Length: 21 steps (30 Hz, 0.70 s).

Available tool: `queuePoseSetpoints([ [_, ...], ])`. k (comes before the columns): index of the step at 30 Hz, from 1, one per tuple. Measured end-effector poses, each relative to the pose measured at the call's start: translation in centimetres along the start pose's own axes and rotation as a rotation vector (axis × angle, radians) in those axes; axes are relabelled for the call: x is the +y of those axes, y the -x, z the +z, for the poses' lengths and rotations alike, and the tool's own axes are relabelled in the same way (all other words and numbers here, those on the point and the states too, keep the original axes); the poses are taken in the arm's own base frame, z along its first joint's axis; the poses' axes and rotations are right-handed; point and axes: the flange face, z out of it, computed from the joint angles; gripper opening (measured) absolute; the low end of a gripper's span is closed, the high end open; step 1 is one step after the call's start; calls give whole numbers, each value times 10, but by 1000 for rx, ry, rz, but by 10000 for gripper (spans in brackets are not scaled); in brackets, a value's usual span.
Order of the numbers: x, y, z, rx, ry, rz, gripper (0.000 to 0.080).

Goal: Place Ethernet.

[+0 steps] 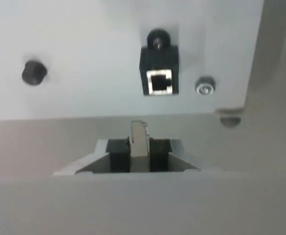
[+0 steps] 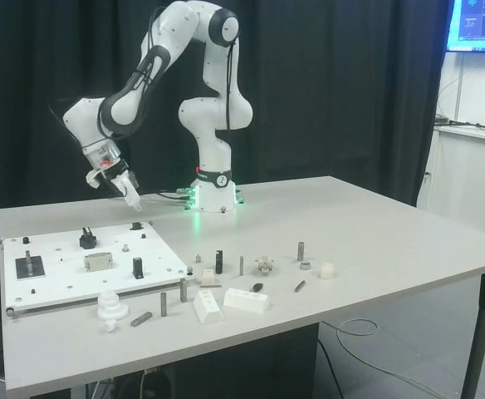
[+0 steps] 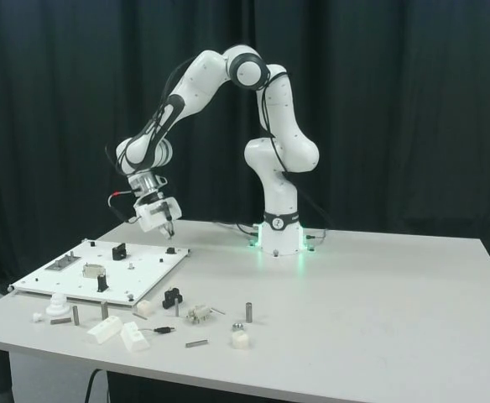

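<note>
Wrist view, near to far. Gripper (image 1: 139, 155) closed narrowly on plug (image 1: 138, 139), pale and small, pinched at mid-body between black fingers (image 1: 117, 155) with tip projecting past fingertips. Beyond tip, in line with plug and well apart: black socket (image 1: 159, 72) on white board (image 1: 84, 39), opening facing fingers. Just beside socket: grey nut (image 1: 205, 86); on opposite side, farther off, black knob (image 1: 34, 72).

Room views: gripper (image 2: 126, 189) tilted above far edge of board (image 2: 60, 274), nothing touching; loose parts scattered on table (image 2: 375, 224) beyond board's near edge.

Handling, judged: plug light, stiff, hard plastic with thin latch tab likely fragile; smooth sides liable to slip or twist under pinch. Best held on flat side walls, clear of tab, axis squared to opening before pressing.
</note>
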Motion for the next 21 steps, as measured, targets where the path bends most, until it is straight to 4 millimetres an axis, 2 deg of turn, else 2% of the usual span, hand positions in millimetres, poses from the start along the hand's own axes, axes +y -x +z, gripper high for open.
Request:
queuePoseSetpoints([
  [10,2,10,-13,31,12,-4,81],
  [21,1,13,-18,45,15,-1,81],
])
